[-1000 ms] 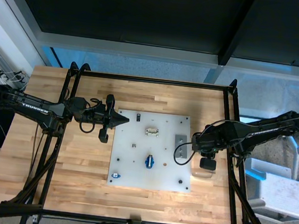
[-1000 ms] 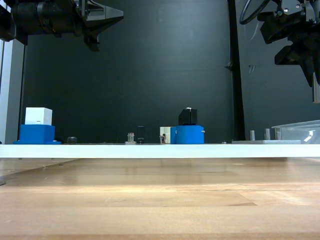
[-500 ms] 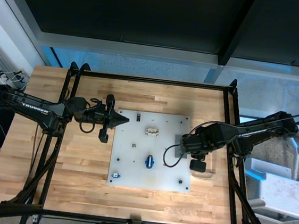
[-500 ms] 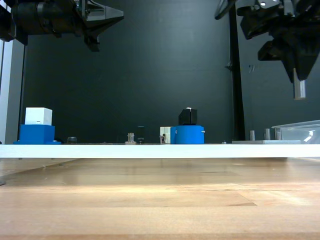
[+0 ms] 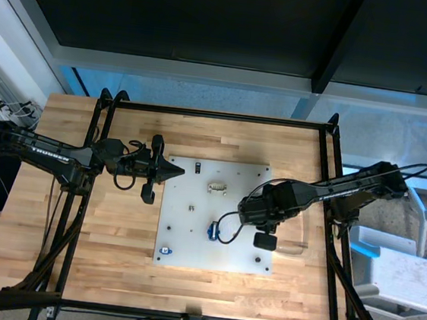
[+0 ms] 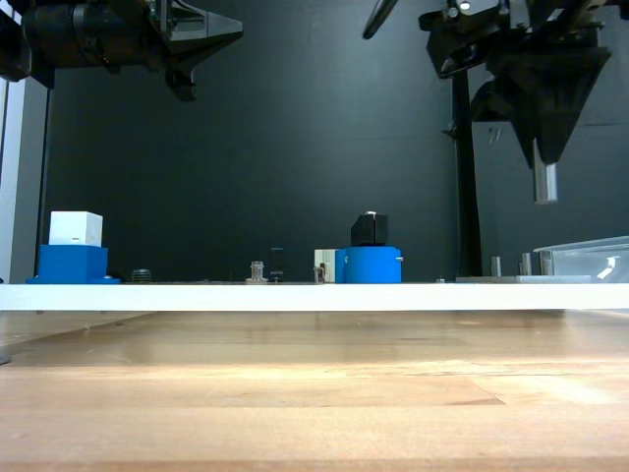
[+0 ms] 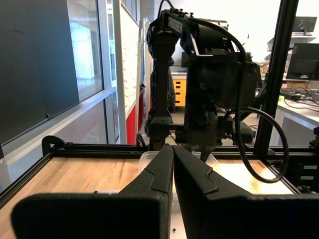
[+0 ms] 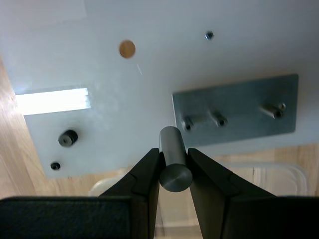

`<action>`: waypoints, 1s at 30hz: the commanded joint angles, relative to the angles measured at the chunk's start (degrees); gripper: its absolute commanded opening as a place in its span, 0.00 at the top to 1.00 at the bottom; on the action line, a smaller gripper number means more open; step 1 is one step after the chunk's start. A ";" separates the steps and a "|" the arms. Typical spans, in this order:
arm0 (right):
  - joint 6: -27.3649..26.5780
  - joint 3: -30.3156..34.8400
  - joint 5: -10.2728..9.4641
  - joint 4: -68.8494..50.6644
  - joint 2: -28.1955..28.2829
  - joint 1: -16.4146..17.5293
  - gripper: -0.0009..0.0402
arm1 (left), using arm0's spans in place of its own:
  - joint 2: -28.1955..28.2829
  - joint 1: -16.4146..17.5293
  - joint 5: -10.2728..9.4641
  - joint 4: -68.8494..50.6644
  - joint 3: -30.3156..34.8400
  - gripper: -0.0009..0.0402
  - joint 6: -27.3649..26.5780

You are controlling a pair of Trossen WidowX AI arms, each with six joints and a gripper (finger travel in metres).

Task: Pick the 16mm cylinder and place it in the taskboard

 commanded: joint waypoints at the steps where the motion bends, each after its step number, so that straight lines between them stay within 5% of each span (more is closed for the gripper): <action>1: 0.07 1.40 -0.04 0.98 2.03 0.04 0.89 | 0.02 0.02 0.02 0.00 0.00 0.98 0.02; 30: 1.18 9.51 -0.52 5.84 13.79 0.68 0.89 | 0.02 0.02 0.02 0.00 0.00 0.98 0.00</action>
